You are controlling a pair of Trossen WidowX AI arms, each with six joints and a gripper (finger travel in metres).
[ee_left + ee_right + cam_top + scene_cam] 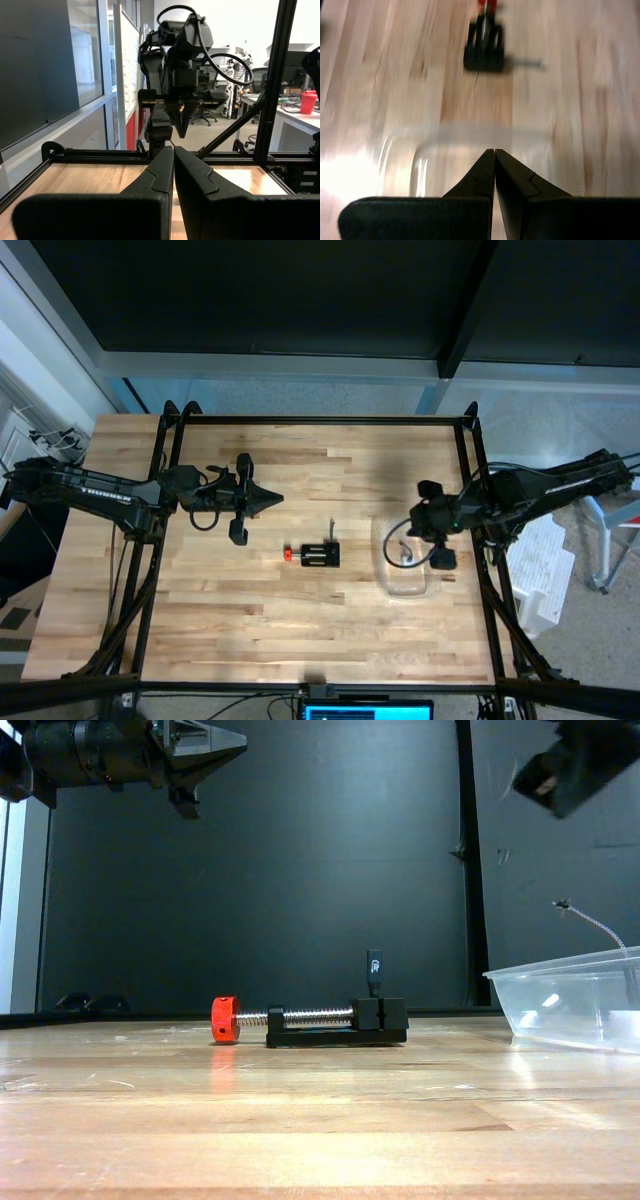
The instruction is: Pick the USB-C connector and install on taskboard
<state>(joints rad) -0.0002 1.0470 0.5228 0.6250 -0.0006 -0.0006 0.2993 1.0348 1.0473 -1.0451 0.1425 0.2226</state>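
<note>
Hovering over the clear tray [410,586], the right pincer [494,150] is pressed together and pinches nothing. The USB-C connector [402,553] lies inside that tray, its cable [597,927] arching above the rim. The left pincer [173,147], likewise pressed together and empty, hangs high over the desk [250,620]. The taskboard [320,555] sits on the desk between the arms, its orange-red knob [225,1019] toward the left arm, touching neither pincer.

Taskboard [316,555] at the centre of the tabletop [250,625], tray [384,575] to its right, cable [401,552] inside the tray, left gripper [279,499] raised behind-left of the taskboard, right gripper [415,523] above the tray's far edge.
</note>
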